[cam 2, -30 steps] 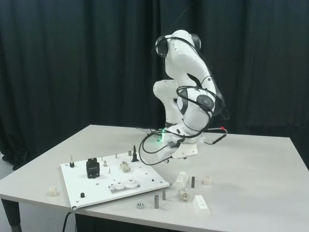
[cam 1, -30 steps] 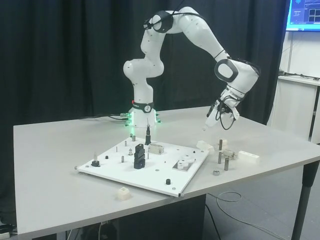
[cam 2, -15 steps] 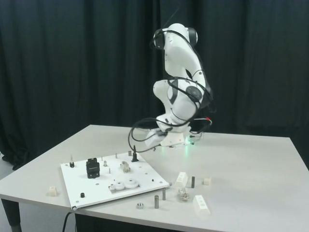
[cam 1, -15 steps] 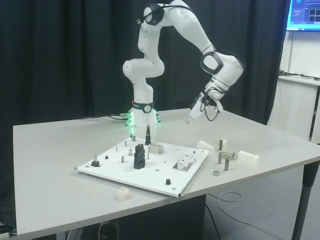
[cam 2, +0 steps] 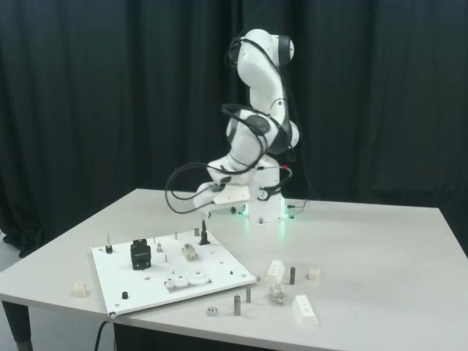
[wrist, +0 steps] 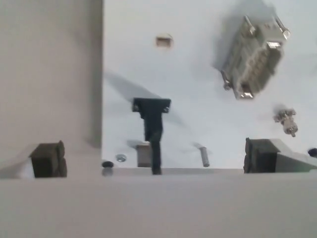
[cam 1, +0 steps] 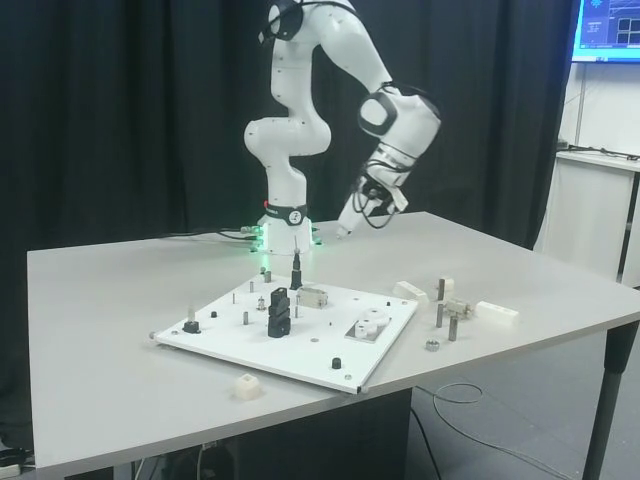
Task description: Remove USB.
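Note:
The USB plug is a small black upright piece standing at the far edge of the white board. The second room view shows the same USB plug on the board. My gripper hangs in the air above and slightly beyond the plug, well clear of it; it also appears as the gripper in the second room view. In the wrist view the USB plug stands between the two dark fingertips, which are wide apart. The gripper is open and holds nothing.
On the board are a grey multi-pin connector, a black block, a white gear piece and several small pegs. Loose white and grey parts lie on the table to the right, and a white cube sits near the front.
The arm has swung from over the loose parts at the right side of the table to above the board's far edge, over the USB plug. Nothing was picked up.

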`<state>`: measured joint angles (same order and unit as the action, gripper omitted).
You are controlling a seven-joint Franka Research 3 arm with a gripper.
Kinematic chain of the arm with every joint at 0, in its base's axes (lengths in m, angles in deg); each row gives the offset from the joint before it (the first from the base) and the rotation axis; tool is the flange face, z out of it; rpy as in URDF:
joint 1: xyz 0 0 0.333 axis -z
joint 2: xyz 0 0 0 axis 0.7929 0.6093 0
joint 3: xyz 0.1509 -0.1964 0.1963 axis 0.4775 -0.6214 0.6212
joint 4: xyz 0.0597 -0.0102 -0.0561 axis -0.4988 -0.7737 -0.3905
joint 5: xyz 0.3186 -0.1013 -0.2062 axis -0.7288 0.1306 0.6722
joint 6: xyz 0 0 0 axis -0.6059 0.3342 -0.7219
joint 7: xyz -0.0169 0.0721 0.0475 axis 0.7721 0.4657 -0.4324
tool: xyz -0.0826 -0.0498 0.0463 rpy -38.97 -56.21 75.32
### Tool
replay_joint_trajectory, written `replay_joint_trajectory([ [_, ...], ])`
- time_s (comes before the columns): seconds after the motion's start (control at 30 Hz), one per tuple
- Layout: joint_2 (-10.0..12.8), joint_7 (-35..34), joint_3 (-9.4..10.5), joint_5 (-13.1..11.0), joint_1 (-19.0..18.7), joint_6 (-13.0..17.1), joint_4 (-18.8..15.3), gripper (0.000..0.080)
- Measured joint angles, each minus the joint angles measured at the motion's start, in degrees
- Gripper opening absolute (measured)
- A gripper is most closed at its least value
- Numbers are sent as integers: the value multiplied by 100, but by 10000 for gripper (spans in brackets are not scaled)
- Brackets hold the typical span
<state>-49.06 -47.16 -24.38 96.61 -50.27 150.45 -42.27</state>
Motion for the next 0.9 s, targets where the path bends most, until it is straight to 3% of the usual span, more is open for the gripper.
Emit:
replay_joint_trajectory([
  [0.33, -308, 529, -304, -12, 266, 457, -385, 800],
  [0.9, -455, 926, -843, -11, 266, 746, -844, 800],
])
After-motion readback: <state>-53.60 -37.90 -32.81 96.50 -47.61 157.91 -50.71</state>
